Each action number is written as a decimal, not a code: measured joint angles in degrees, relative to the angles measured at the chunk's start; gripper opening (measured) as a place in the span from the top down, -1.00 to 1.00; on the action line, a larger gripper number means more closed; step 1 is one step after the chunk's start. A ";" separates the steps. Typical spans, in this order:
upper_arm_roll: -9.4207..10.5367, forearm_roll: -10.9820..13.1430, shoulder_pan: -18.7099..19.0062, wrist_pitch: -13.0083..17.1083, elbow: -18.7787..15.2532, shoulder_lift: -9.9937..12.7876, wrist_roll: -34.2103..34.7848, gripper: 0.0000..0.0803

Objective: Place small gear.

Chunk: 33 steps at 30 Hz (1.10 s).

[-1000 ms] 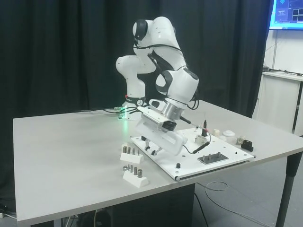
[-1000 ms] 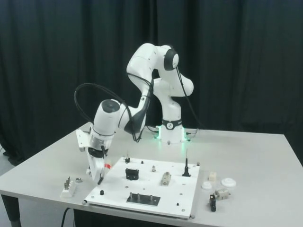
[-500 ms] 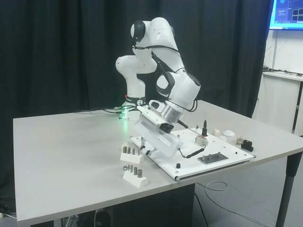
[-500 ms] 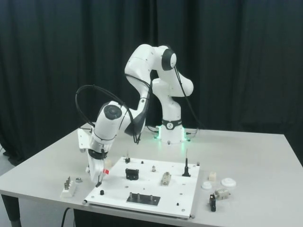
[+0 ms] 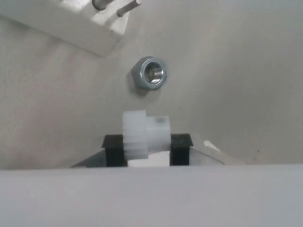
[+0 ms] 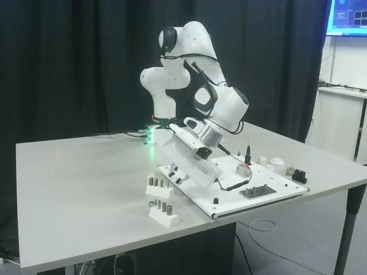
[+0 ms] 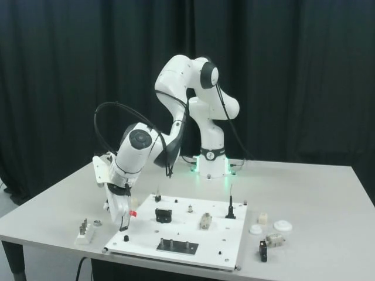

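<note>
Beneath your hand [image 5: 147, 158] on the grey desk [image 6: 80, 177] you have a loose metal hexagonal nut [image 5: 149, 73] lying flat, and just beyond it the corner of a white block holder with metal pins [image 5: 75, 23] standing in it. From the first room view you can count two such white blocks: one nearer the arm [image 6: 159, 188] and one toward the desk's front edge [image 6: 164, 213], with the nut between them. Beside them lies the white rectangular assembly board [image 6: 229, 189], carrying a dark grey plate with upright pegs [image 6: 258, 191], a tall black post [image 6: 248, 153] and several small black fittings. Off the board's far end sit a few small white parts [image 6: 277, 162] and a black piece [image 6: 299, 176].

The small white toothed plastic gear [image 5: 144, 135] is clamped between your hand's two black fingertips [image 5: 113, 150], one on each side of it, its toothed ring to one side and its smooth hub to the other. It hangs above the bare desk surface, close to the nut but not touching it, and near the edge of the board. You hold one gear; one nut is loose on the desk.

The white arm [image 7: 176, 105] bends down low over the board's near corner, a black cable [image 7: 111, 114] looping from the wrist.
</note>
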 joint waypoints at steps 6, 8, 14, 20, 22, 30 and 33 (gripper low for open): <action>0.61 -1.68 -0.05 -3.11 3.17 1.77 -0.65 0.52; 1.02 -2.20 -0.21 -4.05 4.20 2.43 -0.73 0.52; 2.38 -3.93 -0.89 -6.00 6.93 4.32 -3.27 0.52; 2.93 -4.69 -1.06 -7.21 9.18 5.98 -6.51 0.15; 3.00 -4.69 -1.10 -7.62 9.87 6.44 -6.43 0.15; 3.31 -4.69 -1.44 -8.92 11.89 7.74 -5.99 -0.93; 3.33 -4.69 -1.53 -9.18 12.36 8.07 -5.99 -0.93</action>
